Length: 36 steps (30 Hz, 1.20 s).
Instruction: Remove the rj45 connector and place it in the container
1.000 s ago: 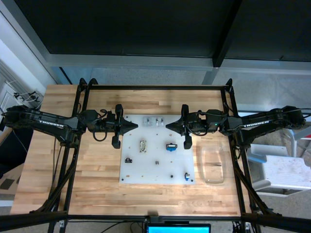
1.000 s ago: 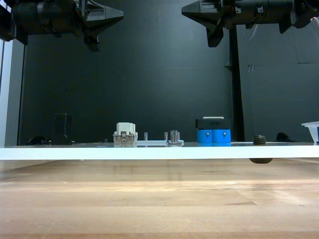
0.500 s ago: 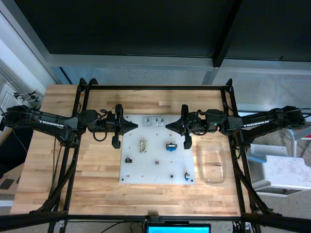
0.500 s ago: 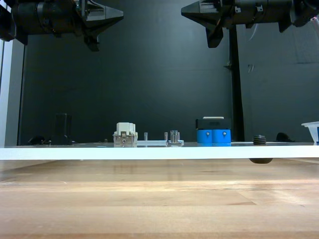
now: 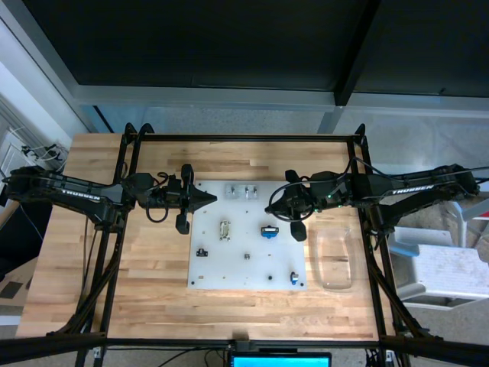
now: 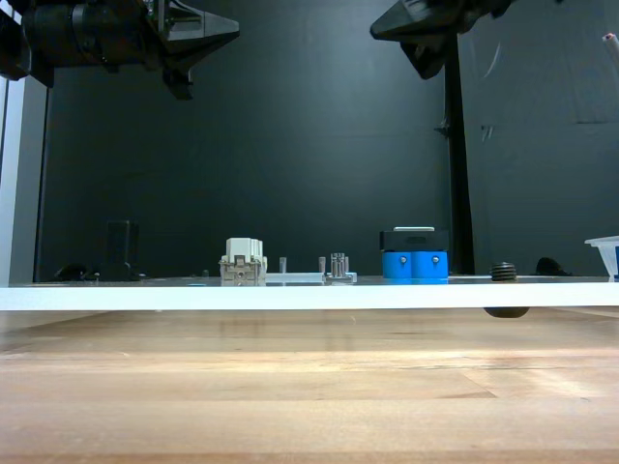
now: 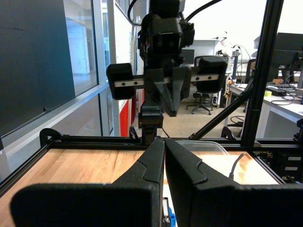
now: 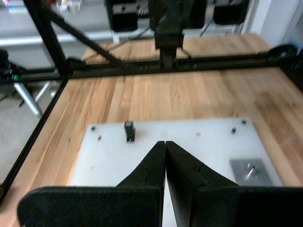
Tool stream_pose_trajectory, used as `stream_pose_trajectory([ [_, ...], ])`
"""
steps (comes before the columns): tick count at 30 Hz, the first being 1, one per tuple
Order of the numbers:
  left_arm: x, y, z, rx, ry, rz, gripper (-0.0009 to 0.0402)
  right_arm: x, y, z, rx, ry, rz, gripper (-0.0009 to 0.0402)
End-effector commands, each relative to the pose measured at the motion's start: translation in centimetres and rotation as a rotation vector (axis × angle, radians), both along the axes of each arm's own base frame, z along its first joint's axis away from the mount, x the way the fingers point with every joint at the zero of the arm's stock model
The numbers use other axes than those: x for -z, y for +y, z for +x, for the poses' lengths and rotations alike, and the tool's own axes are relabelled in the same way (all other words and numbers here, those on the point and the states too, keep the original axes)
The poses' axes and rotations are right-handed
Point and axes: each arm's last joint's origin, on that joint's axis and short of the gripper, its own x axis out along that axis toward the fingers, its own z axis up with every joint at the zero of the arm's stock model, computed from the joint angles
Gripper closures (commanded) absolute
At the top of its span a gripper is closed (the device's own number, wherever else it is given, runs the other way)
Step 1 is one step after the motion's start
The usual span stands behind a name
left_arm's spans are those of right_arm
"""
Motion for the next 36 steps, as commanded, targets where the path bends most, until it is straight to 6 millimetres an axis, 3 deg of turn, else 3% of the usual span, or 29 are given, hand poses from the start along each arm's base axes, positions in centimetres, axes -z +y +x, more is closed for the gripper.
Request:
stream_pose_trajectory([
  [1,0.0,0.0,0.0,0.0,0.0,0.0,0.0392,-0.7,0.4,0.0,0.012,0.08,-0.014,0.0393],
  [16,0.0,0.0,0.0,0.0,0.0,0.0,0.0392,-2.4,2.9,0.4,-0.023,0.42,-0.068,0.0393],
  [25,0.0,0.0,0.0,0.0,-0.001,0.0,0.0392,-1.9,5.0,-0.3,-0.046,0.587,-0.063,0.0393],
  [36,0.0,0.0,0.0,0.0,0.0,0.0,0.0392,-1.2,7.6,-1.7,-0.05,0.67,-0.06,0.0393],
])
